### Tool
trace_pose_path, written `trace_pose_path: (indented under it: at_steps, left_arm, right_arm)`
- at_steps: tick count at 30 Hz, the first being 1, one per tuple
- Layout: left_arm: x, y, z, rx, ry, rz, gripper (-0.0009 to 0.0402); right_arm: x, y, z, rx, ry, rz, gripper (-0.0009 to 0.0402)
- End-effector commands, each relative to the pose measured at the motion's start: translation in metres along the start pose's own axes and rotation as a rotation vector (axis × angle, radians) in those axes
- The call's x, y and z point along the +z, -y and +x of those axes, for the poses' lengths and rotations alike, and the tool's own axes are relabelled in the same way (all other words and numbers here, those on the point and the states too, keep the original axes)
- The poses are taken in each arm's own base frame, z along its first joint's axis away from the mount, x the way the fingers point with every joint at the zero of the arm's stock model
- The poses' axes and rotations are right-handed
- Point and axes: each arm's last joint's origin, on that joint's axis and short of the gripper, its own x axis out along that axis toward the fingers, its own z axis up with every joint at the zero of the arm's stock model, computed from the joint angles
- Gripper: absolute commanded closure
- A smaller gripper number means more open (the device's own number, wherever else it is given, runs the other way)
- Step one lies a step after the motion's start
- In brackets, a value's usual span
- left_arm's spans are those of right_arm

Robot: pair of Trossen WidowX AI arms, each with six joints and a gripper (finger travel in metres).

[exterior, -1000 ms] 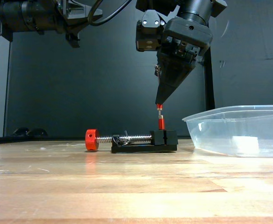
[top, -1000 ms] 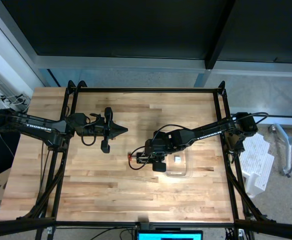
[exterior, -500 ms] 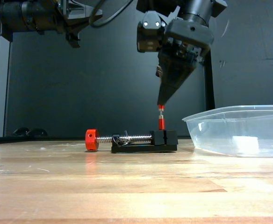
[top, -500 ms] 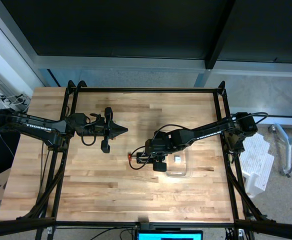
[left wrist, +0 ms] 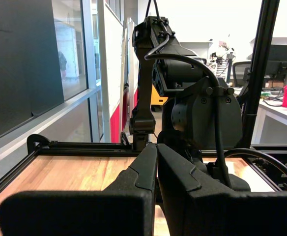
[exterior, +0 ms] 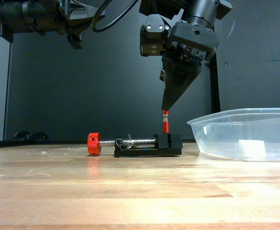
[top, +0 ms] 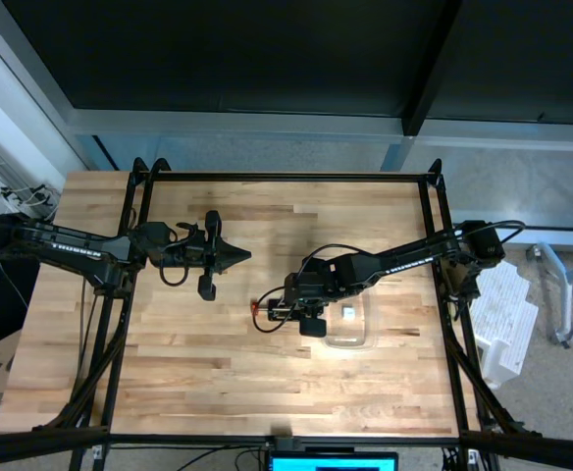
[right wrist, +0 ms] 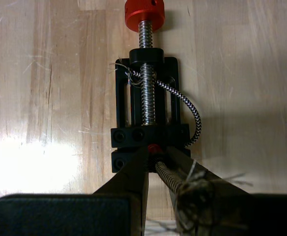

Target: Pick the RCA connector and install on taskboard

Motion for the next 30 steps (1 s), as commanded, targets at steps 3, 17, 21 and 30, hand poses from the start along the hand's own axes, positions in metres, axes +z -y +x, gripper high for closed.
trace_pose_path:
  at_steps: [3,17,21,30]
  left_arm:
    - [0.000,0.000,0.000,0.000,0.000,0.000,0.0393]
    - [0.000,0.000,0.000,0.000,0.000,0.000,0.0393]
    - [0.000,0.000,0.000,0.000,0.000,0.000,0.0393]
    - [0.000,0.000,0.000,0.000,0.000,0.000,0.0393]
  right_arm:
    - [0.000,0.000,0.006,-0.003,-0.009,-0.001,0.0389]
    - [-0.010,0.001,0.014,-0.007,-0.029,-0.002,0.0389]
    - [-0.009,0.001,0.015,-0.007,-0.026,-0.003,0.0389]
    - [-0.009,0.001,0.012,-0.005,-0.019,-0.004,0.0382]
